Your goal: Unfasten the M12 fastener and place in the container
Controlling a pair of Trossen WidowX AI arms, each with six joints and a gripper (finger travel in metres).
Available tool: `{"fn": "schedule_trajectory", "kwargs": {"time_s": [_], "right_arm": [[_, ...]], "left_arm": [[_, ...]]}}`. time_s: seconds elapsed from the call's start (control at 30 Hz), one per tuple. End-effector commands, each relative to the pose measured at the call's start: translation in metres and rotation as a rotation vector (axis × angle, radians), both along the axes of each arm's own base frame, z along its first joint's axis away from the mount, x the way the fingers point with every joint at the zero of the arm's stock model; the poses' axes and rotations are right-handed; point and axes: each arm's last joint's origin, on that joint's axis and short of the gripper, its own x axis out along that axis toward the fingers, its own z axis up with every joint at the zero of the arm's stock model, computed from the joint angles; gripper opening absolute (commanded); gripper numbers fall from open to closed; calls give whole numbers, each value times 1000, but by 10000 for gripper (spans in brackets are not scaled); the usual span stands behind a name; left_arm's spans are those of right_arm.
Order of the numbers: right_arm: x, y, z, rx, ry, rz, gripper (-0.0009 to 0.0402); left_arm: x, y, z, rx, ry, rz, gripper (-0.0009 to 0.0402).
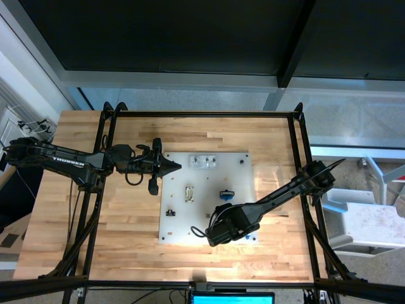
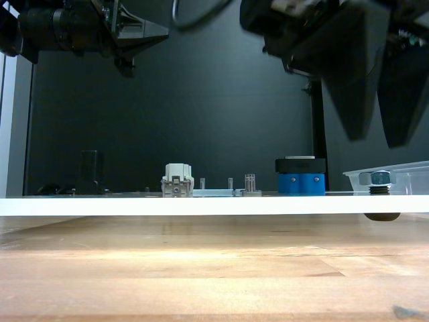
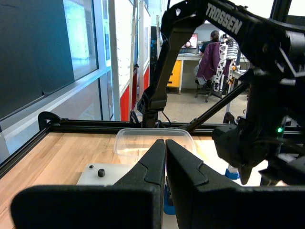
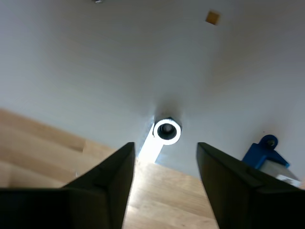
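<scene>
The silver nut point(image 4: 167, 131) sits on its black ribbed stud point(image 2: 381, 190) near the white board's point(image 1: 190, 215) near right edge; in the low view the nut point(image 2: 377, 178) rests on top of the ribs. My right gripper point(image 4: 164, 146) hangs open straight above it, fingers apart on either side and clear of it point(image 2: 375, 137). In the high view the right gripper point(image 1: 215, 239) covers the nut. The see-through container point(image 3: 152, 140) lies beyond the board's right side point(image 2: 395, 176), and nothing shows inside it. My left gripper point(image 3: 165, 149) is shut and empty at the board's far left point(image 1: 174, 166).
On the board stand a blue block point(image 2: 300, 182), a beige connector point(image 2: 176, 186), a small grey ribbed part point(image 2: 250, 184) and a black post point(image 1: 242, 160). A black frame point(image 1: 202, 114) borders the wooden table.
</scene>
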Motion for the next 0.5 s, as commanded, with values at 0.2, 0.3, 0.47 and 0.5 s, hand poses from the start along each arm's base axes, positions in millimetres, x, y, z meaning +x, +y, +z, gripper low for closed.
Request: {"fn": "schedule_trajectory", "kwargs": {"time_s": [0.2, 0.3, 0.47, 0.5], "right_arm": [[5, 2, -15, 3, 27, -58, 256], [7, 2, -18, 3, 29, -63, 255], [10, -1, -24, -1, 42, -81, 242], [11, -2, -24, 0, 42, -84, 238]], "left_arm": [[0, 0, 0, 0, 0, 0, 0], [0, 0, 0, 0, 0, 0, 0], [0, 0, 0, 0, 0, 0, 0], [0, 0, 0, 0, 0, 0, 0]]}}
